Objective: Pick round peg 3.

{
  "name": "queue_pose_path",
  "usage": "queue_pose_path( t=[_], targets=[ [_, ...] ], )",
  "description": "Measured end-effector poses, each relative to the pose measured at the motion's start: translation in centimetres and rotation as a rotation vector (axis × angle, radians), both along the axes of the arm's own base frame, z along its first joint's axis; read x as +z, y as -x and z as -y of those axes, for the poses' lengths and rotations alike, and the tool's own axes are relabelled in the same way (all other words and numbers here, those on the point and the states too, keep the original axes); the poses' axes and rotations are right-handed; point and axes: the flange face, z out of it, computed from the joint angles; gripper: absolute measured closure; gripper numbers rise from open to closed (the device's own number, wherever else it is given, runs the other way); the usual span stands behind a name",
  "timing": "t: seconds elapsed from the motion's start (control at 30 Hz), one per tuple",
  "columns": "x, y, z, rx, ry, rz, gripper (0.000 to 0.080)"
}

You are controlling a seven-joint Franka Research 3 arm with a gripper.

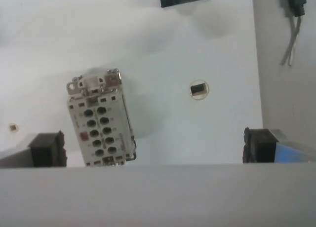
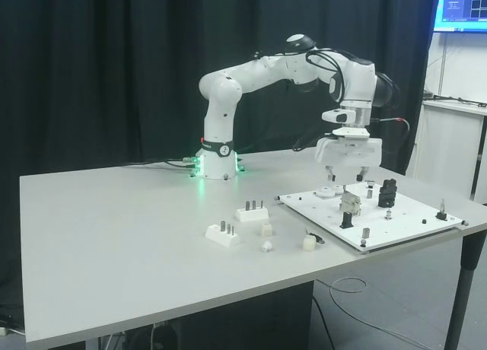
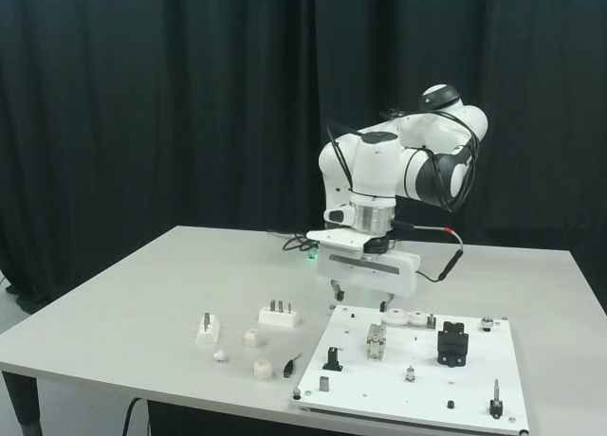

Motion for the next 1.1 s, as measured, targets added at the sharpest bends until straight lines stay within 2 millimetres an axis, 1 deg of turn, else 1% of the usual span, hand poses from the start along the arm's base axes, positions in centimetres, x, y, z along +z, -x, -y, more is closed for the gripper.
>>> queue_pose_path(
  t=[0.17,0.37,1.1],
  targets=[
    [0.21,-0.03,0.17,-0.040,-0.001,0.008,0.0003],
    [0.32,-0.13,0.22,-0.044,0.003,0.018,0.0003],
    [0.84,-0.29,-0.06,0.013,0.010,0.030,0.0003]
  ],
)
